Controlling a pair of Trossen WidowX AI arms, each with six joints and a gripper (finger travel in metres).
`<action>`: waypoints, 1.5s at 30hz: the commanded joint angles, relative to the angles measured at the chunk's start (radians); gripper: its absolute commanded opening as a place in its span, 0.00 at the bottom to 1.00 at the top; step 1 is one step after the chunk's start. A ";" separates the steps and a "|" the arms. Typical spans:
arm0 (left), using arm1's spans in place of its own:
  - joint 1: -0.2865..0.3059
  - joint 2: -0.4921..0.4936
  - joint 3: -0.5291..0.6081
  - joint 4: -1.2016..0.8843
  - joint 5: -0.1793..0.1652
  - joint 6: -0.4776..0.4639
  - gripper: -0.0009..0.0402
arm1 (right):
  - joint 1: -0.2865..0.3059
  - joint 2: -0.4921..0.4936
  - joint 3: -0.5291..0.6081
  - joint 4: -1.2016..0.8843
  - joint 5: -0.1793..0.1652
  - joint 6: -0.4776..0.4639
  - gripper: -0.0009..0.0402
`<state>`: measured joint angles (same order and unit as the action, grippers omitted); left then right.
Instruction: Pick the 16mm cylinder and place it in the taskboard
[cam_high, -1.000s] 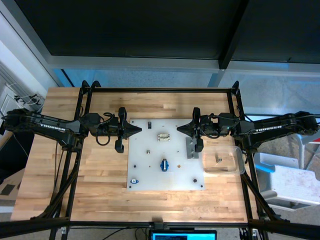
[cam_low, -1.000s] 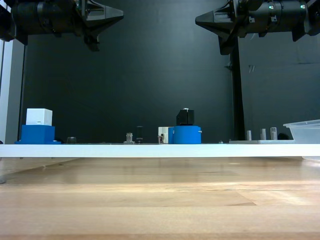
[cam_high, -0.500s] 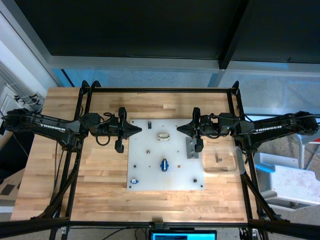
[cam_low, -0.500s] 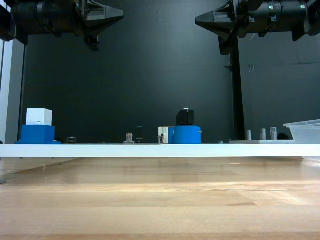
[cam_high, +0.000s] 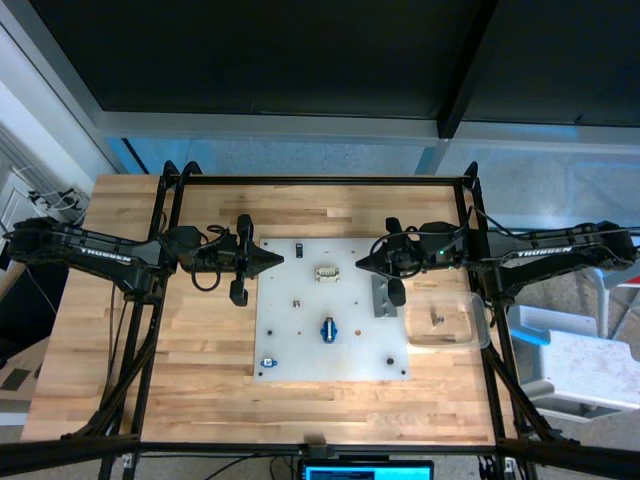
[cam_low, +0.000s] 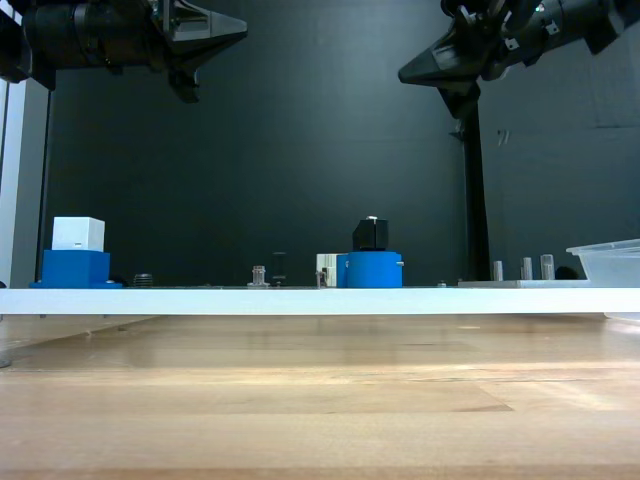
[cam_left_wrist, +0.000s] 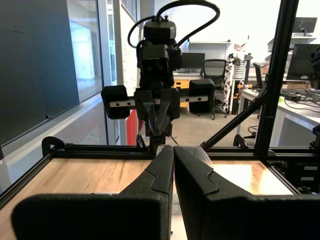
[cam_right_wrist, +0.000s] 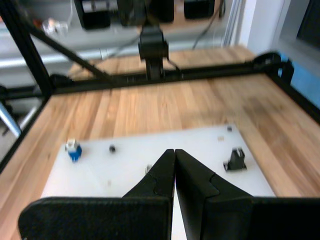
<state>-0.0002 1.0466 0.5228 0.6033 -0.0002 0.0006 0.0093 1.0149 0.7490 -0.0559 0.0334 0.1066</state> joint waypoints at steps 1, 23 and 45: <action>0.000 0.000 0.000 0.000 0.000 0.000 0.02 | 0.002 0.000 0.051 -0.145 0.001 -0.003 0.02; 0.000 0.000 0.000 0.000 0.000 0.000 0.02 | 0.027 0.000 0.220 -0.726 0.001 0.021 0.02; 0.000 0.000 0.000 0.000 0.000 0.000 0.02 | 0.242 0.000 0.220 -1.069 0.004 0.204 0.02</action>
<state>-0.0002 1.0466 0.5224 0.6029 -0.0002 0.0006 0.2379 1.0149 0.9699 -1.1072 0.0364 0.3004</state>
